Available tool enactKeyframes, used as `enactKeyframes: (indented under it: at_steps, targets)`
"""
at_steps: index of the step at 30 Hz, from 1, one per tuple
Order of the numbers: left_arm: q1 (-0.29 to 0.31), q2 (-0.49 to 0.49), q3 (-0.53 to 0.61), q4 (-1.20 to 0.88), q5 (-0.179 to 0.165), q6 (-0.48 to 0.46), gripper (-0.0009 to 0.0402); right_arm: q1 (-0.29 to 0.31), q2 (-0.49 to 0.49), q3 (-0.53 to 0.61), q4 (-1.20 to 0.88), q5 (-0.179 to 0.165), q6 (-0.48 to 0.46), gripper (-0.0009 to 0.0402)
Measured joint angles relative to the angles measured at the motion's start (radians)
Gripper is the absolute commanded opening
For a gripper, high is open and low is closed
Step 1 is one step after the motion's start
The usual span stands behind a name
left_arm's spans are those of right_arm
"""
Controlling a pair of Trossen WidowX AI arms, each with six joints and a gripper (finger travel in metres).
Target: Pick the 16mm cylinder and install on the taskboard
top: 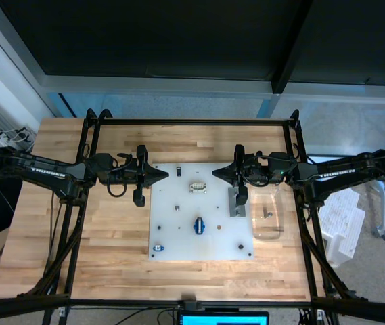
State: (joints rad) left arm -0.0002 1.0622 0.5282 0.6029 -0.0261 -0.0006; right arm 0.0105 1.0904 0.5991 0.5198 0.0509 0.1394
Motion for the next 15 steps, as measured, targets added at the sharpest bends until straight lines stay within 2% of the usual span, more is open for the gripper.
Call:
enactKeyframes:
  at_steps: [15]
  targets:
    - [0.000, 0.000, 0.000, 0.000, 0.000, 0.000, 0.0000, 0.002, -0.002, 0.003, -0.049, 0.000, 0.013, 0.0000]
